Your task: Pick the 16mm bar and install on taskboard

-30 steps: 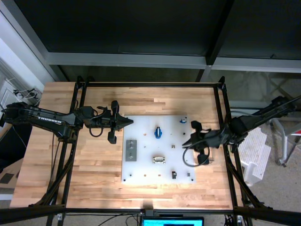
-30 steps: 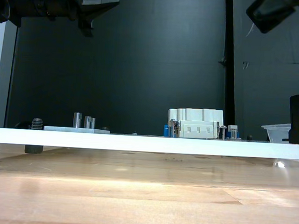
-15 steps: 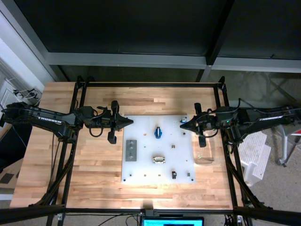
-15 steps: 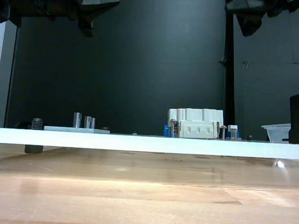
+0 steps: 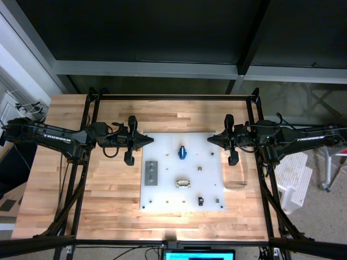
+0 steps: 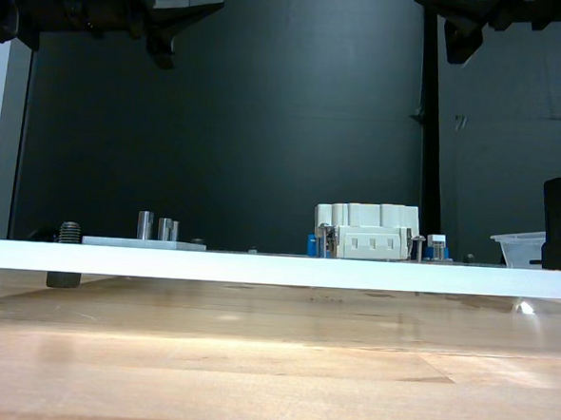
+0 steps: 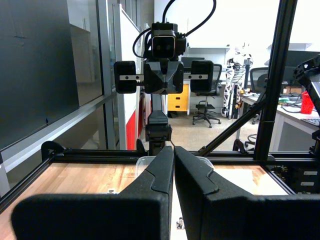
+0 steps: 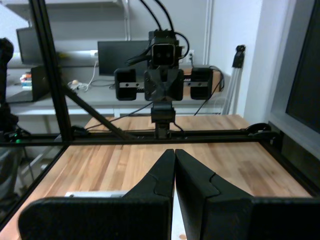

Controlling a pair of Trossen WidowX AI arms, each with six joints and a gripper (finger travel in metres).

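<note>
High view puts your left pincer (image 5: 152,141) over the upper left corner of the board (image 5: 162,195) and your right pincer (image 5: 209,140) over its upper right, both pressed together and empty. Where the bar is I cannot tell; pegs (image 6: 144,225) stand upright in the grey block (image 5: 151,173) left of centre. Come down without spreading and you would likely knock a peg askew. Pale wood bench (image 5: 108,206), black frame (image 5: 173,97), dark wall (image 6: 287,106) behind

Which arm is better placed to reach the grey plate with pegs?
Left, probably. The left pincer, shut, hangs beside the board's far left corner, nearer the grey plate. The right pincer, shut, hangs at the far right edge. Where the 16mm bar is, I cannot tell.
</note>
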